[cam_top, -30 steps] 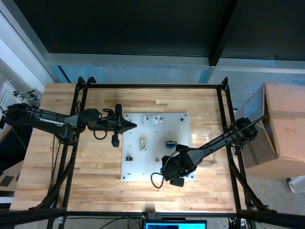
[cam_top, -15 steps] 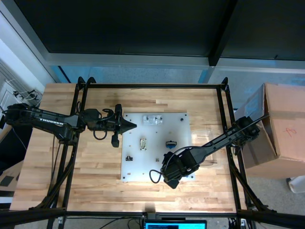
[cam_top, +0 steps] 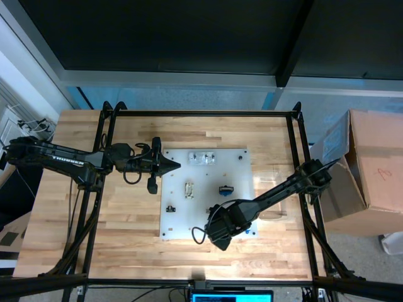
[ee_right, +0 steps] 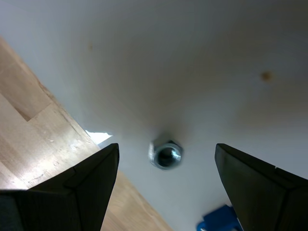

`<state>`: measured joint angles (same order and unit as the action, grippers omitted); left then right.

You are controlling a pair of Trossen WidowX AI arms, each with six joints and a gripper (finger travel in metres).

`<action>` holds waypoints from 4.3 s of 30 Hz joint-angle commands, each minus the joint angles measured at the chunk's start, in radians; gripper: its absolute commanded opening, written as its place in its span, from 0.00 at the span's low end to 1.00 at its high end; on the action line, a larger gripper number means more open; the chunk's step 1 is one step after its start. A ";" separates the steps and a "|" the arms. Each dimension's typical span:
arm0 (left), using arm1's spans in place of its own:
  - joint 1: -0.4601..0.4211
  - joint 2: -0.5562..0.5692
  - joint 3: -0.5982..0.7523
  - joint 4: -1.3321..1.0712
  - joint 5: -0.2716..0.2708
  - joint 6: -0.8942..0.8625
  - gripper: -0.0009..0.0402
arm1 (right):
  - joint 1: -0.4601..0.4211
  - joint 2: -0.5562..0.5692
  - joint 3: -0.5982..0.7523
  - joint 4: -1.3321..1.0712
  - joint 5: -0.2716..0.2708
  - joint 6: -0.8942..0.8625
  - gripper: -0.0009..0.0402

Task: Unfasten the M12 nut and place it in the container

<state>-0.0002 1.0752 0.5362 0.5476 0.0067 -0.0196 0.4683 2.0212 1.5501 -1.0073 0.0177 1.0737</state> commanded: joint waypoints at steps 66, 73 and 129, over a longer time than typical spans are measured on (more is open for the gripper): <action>0.000 0.000 0.000 0.000 0.000 0.000 0.02 | -0.008 -0.230 -0.130 -0.153 0.045 -0.505 0.05; 0.000 0.000 0.000 0.000 0.000 0.000 0.02 | -0.008 -0.313 -0.228 -0.130 0.045 -0.446 0.05; 0.000 0.000 0.000 0.000 0.000 0.000 0.02 | 0.170 -0.705 -0.801 0.114 0.042 -0.084 0.05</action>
<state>-0.0002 1.0752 0.5362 0.5472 0.0067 -0.0196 0.6342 1.3205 0.7551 -0.8959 0.0601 0.9901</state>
